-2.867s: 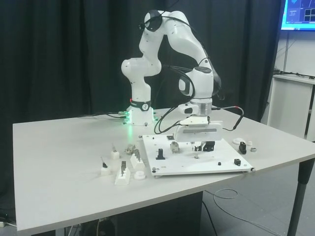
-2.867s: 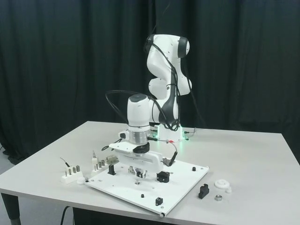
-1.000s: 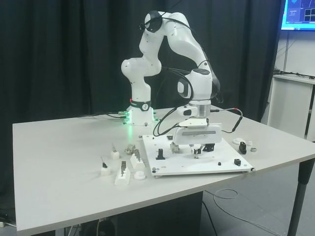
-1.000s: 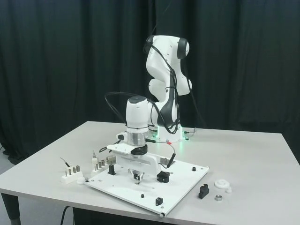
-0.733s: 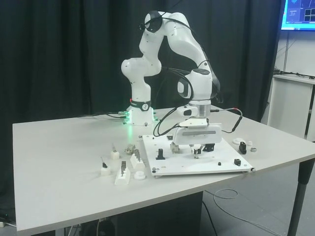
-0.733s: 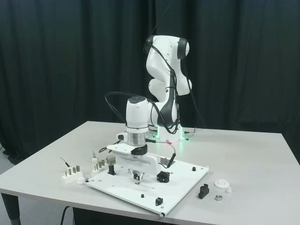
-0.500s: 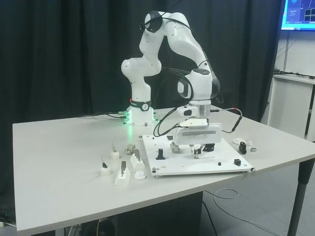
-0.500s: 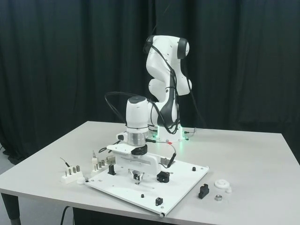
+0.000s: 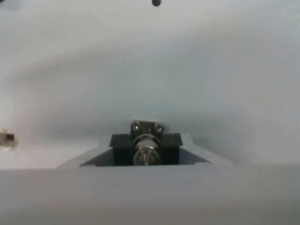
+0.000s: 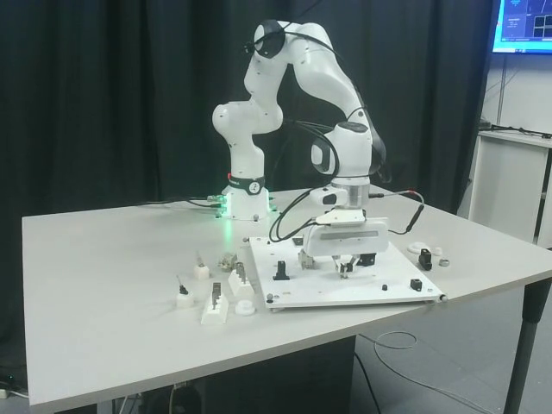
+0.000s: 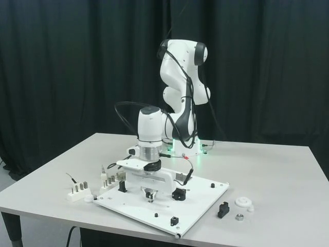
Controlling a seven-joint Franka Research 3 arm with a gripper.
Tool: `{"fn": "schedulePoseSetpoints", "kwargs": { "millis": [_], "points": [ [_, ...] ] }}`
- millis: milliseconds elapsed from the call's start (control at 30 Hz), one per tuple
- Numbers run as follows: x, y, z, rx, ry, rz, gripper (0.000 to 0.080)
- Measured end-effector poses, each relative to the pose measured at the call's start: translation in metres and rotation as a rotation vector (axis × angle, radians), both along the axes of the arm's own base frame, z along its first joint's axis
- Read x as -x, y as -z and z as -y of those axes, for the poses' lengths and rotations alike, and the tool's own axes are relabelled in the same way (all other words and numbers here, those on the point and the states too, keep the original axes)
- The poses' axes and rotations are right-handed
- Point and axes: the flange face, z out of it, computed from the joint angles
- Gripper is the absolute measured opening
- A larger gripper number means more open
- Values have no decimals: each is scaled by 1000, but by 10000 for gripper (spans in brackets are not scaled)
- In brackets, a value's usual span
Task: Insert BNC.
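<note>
The BNC connector (image 9: 147, 152) sits pinched in the gripper (image 10: 345, 267), poised just over the white board (image 10: 332, 293) on the tabletop (image 10: 103, 285); the insertion step looks under way, calling for a straight press down, the arm (image 11: 177, 103) folded forward, wrist vertical

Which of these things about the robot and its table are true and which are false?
1. The arm is white. True.
2. The claw hangs over the white board. True.
3. The light at the arm's base is green. True.
4. The curtain behind is white. False: it is black.
5. The board lies on the floor. False: it lies on the grey table.
6. The white gear sits on the board. False: it sits on the table beside it.
</note>
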Motion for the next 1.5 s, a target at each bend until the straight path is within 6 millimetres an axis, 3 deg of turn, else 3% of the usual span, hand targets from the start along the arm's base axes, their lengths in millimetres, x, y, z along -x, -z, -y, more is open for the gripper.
{"fn": "schedulePoseSetpoints", "kwargs": {
  "millis": [633,1500],
  "points": [
    [-1,0,0,0,-22,-6,121],
    [-1,0,1,11,-288,-12,121]
  ]
}}
